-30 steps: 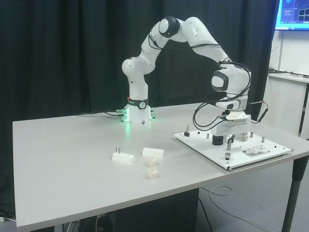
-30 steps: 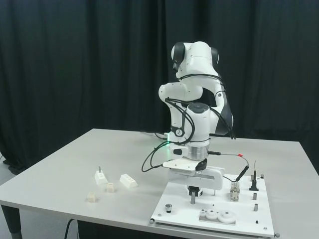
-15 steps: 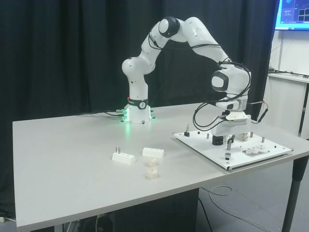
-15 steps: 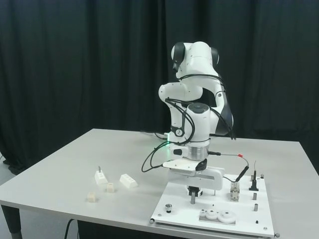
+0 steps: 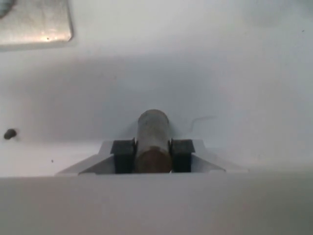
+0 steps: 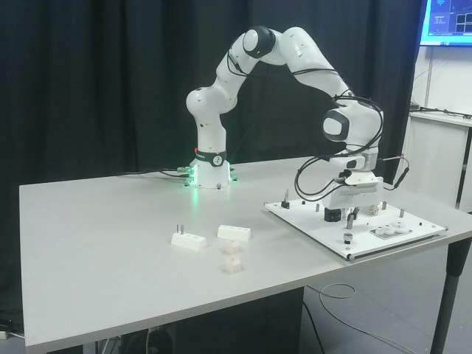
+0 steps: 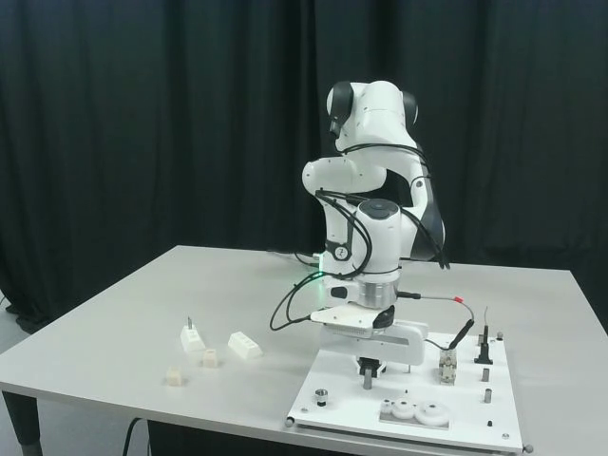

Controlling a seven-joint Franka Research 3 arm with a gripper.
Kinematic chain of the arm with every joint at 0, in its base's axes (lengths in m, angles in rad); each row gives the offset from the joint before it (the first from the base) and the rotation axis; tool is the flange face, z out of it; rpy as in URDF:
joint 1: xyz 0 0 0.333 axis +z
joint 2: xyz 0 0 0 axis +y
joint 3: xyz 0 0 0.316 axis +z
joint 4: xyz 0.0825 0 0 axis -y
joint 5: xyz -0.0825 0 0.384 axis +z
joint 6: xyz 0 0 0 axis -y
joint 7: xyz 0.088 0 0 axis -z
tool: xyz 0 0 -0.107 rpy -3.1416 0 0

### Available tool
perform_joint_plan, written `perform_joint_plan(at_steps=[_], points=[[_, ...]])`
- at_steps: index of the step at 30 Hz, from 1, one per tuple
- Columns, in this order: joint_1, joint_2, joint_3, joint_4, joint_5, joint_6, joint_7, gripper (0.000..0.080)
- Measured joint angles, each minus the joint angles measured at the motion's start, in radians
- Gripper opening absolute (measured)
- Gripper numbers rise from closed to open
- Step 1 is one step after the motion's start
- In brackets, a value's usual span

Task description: Insert round peg 4.

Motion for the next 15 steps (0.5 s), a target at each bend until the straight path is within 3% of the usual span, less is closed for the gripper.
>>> perform_joint_plan(at_steps=[3, 4, 9, 10, 15], points=[[0.000, 0.000, 0.002, 0.001, 0.000, -0.002, 0.000, 0.0152], [0.000, 0.000, 0.003, 0.002, 0.000, -0.004, 0.000, 0.0234], [0.000, -0.001, 0.006, 0.010, 0.000, -0.023, 0.029, 0.0234], [0.000, -0.001, 0.006, 0.014, 0.000, -0.031, 0.036, 0.0608], [0.000, -0.002, 0.006, 0.035, 0.000, -0.066, 0.047, 0.0608]])
